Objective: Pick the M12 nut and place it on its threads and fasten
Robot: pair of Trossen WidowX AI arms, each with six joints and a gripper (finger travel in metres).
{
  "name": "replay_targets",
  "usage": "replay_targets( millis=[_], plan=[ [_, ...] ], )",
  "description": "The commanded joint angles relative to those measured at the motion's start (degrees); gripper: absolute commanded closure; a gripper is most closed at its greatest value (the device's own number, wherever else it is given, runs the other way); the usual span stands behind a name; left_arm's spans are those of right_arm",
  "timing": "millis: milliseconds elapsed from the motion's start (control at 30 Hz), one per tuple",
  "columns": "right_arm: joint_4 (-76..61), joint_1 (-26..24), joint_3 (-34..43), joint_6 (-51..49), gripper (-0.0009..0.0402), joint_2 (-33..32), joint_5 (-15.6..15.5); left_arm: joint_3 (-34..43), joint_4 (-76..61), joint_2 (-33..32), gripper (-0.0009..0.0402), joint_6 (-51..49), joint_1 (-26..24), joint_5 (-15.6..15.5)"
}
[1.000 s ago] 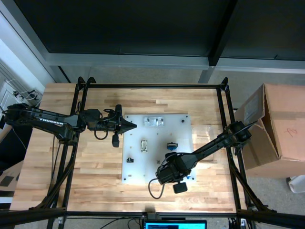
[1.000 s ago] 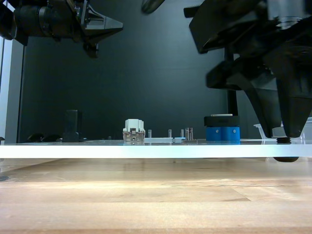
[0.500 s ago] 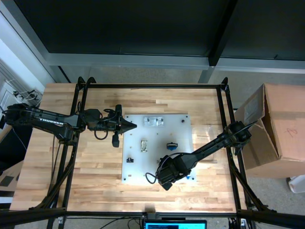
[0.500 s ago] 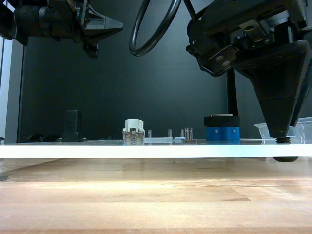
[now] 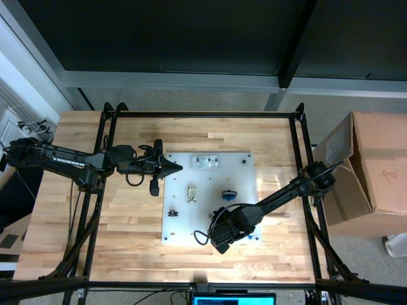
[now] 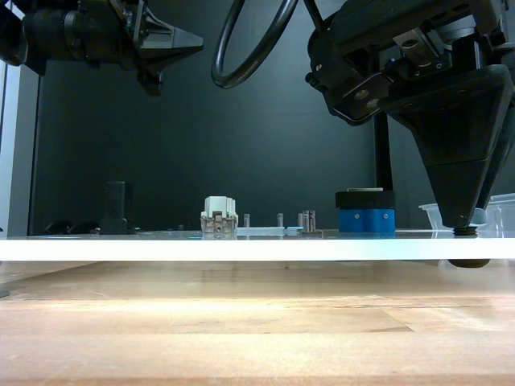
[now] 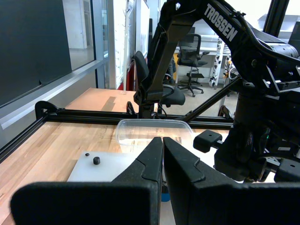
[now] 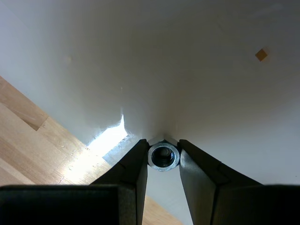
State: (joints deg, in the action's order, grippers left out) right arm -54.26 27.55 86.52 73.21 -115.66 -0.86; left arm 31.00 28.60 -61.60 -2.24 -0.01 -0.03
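Note:
The small silver nut point(image 8: 163, 156) is pinched between the fingertips of my right gripper point(image 8: 163, 150), its dark bore facing the camera over the white board point(image 8: 197, 70). From table height the right gripper point(image 6: 461, 228) points straight down, its tip resting on top of the short black stud point(image 6: 461, 233) at the board's near right edge; the fingers hide the nut there, so how far it sits on its stud I cannot tell. From above, the right gripper point(image 5: 236, 232) hangs over that corner. My left gripper point(image 5: 178, 168) hovers high by the board's left edge, shut and holding nothing point(image 7: 162, 140).
A clear tray point(image 7: 154, 129) stands off the board's right side. A blue block with a black cap point(image 6: 367, 219) and a white connector point(image 6: 219, 219) stand mid-board. A black post point(image 7: 96, 160) marks the far right corner. A cardboard box point(image 5: 369, 171) sits right of the table frame.
The right wrist has turned about its own axis over the stud, mostly within the first half second. Its tip stays on the stud. The left arm has not moved.

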Motion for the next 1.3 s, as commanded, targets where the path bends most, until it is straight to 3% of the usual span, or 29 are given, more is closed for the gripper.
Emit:
replay_targets(
  millis=[33,500,800,967,1133,1300],
  plan=[
    [-0.2,0.1,0.1,-0.2,0.034,0.0,-0.1,0.0,0.0,0.0,0.0393,0.0,0.0,0.0],
    [-0.3,0.1,0.1,-0.2,0.0196,0.9,-0.2,0.0,0.0,0.0,0.0393,0.0,0.0,0.0],
    [-0.7,0.2,0.1,-3.1,0.0157,2.7,-0.3,0.0,0.0,0.0,0.0393,0.0,0.0,0.0],
    [-2.3,0.3,0.1,-11.9,0.0158,4.9,-0.8,0.0,0.0,0.0,0.0393,0.0,0.0,0.0],
    [-5.7,0.6,0.1,-28.2,0.0158,7.3,-0.5,0.0,0.0,0.0,0.0393,0.0,0.0,0.0],
    [-8.4,1.2,0.1,-41.2,0.0166,8.8,2.4,0.0,0.0,0.0,0.0393,0.0,0.0,0.0]
  ],
)
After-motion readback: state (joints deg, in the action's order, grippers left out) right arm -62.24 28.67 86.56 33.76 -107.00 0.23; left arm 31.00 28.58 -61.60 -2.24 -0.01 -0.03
